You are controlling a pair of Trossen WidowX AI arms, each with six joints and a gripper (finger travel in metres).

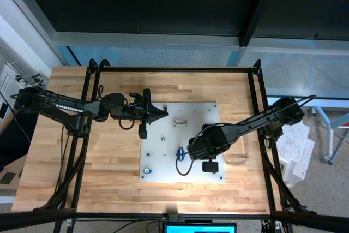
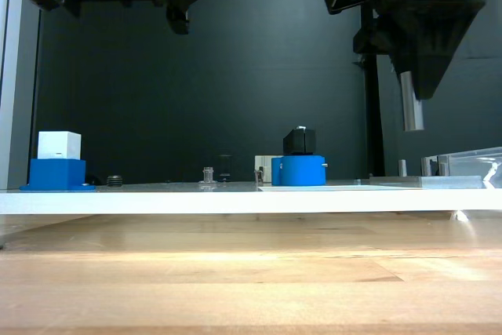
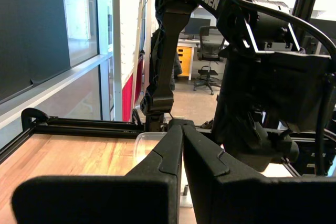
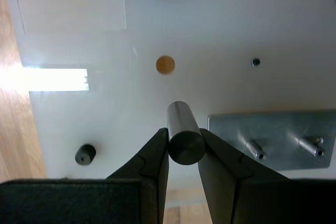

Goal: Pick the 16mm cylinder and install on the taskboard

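Right gripper: clamped on the metal cylinder, held upright above the white board, toward its near right corner | Left gripper: pressed together, raised over the board's far left corner | Cylinder: judged rigid, smooth, slip-prone; best gripped across its round side.

The 16mm cylinder is a smooth, silver-grey round peg, upright and pinched at its upper end by the right gripper. It hangs well above the taskboard, over the board's near right part. The taskboard is a flat white square lying right of the counter's middle, carrying blue connectors, a grey metal plate with two pegs, small studs and a round hole. The left gripper, fingers together, hangs over its far left corner.
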